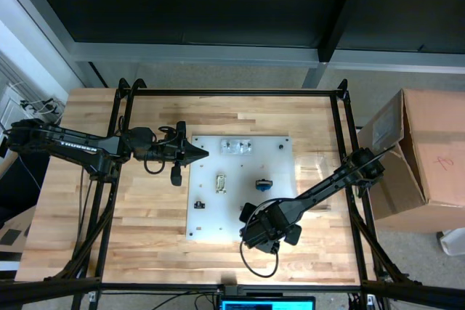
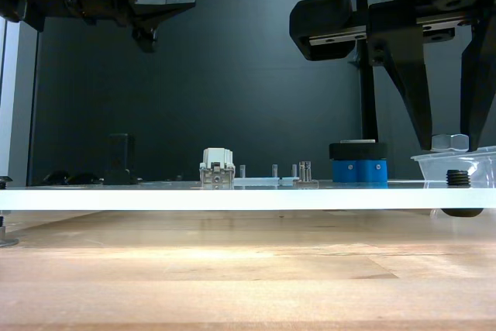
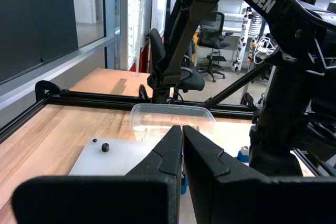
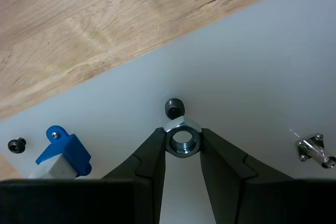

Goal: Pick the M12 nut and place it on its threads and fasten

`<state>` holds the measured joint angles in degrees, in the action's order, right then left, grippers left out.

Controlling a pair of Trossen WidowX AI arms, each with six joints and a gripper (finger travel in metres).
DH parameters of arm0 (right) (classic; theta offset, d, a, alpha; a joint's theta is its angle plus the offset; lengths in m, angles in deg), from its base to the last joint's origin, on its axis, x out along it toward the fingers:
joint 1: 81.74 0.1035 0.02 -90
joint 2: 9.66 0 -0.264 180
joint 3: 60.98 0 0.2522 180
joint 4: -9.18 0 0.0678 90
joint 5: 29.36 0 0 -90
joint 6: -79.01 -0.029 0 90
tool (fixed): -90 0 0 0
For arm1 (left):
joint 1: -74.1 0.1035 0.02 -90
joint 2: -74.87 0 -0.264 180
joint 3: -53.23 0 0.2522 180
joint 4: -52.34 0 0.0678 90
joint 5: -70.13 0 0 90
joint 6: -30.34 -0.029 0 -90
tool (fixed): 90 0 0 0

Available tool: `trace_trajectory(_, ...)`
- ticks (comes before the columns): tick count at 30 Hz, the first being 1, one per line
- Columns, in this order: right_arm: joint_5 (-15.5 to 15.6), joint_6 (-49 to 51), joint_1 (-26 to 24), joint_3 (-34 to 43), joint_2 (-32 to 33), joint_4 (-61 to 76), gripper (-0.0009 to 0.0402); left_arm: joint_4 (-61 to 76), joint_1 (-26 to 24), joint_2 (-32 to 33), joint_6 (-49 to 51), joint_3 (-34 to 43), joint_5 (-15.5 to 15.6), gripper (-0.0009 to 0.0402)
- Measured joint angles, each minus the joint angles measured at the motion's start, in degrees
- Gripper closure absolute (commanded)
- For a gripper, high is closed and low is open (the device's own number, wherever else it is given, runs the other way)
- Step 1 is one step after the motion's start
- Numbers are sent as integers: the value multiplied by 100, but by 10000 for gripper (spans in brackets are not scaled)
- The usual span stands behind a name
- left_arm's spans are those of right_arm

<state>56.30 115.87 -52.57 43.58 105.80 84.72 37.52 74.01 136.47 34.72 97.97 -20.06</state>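
The silver M12 nut (image 4: 182,141) is held between the fingers of my right gripper (image 4: 182,143), hole facing the camera. In the low view the nut (image 2: 449,143) hangs a short way above the black ribbed stud (image 2: 459,178), clear of it, and the stud's ribs show bare. In the right wrist view the stud (image 4: 174,108) stands on the white board just past the nut's edge. My right gripper (image 1: 259,233) hovers over the board's near right edge. My left gripper (image 1: 200,153) is shut on nothing, high over the board's far left edge.
The white board (image 1: 218,212) carries a blue block (image 1: 263,185), a grey connector (image 1: 220,183) and small silver fittings (image 1: 237,148). A clear tray (image 2: 465,164) stands behind the stud. A cardboard box (image 1: 429,150) sits off the table's right side.
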Motion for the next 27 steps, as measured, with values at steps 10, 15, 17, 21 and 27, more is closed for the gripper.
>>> trace_trajectory(10, 46, -20, 48, 2, 109, -90, 391, 0, 0, 0, 0, 0, 0, 393)
trace_trajectory(15, 291, -35, 68, -13, 131, -118, 391, 0, 0, 0, 0, 2, 0, 393)
trace_trajectory(17, 291, -35, 72, -35, 131, -116, 391, 0, 0, 0, 0, 2, 0, 393)
trace_trajectory(21, 286, -35, 70, -61, 131, -151, 391, 0, 0, 0, 0, 2, 0, 393)
trace_trajectory(27, 243, -37, 35, -70, 131, -203, 392, 0, 0, 0, 0, 2, 0, 393)
